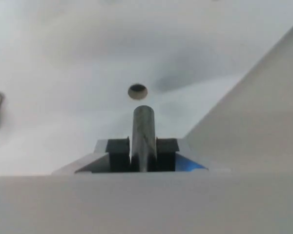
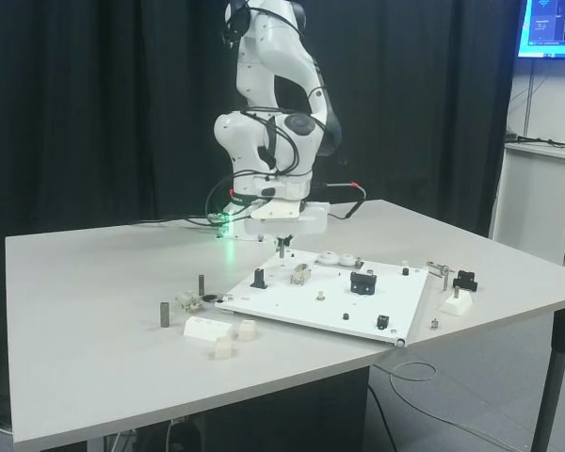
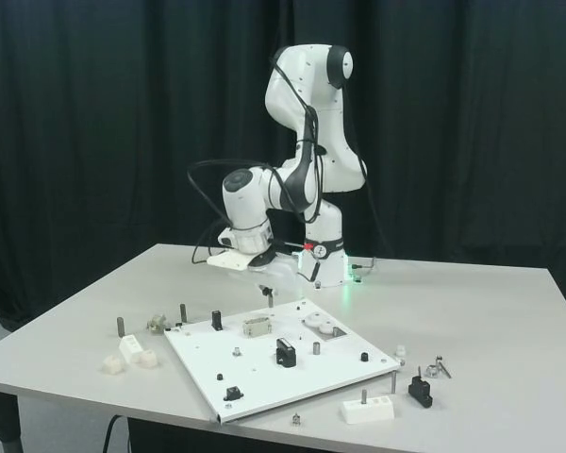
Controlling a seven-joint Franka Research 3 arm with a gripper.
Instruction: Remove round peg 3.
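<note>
Black curtains back a grey tabletop (image 2: 94, 282) carrying a white assembly board (image 2: 377, 315). Above its far edge, the gripper (image 1: 143, 155) is clamped on a grey metal round peg (image 1: 143, 131), lifted clear of its hole (image 1: 137, 91). It looks stiff, smooth and slippery; holding its upper end suits it.

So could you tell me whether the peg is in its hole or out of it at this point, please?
Out. The wrist view shows the peg clamped between the gripper fingers, and the hole beyond it is empty. Both room views show the gripper lifted above the white board.
</note>
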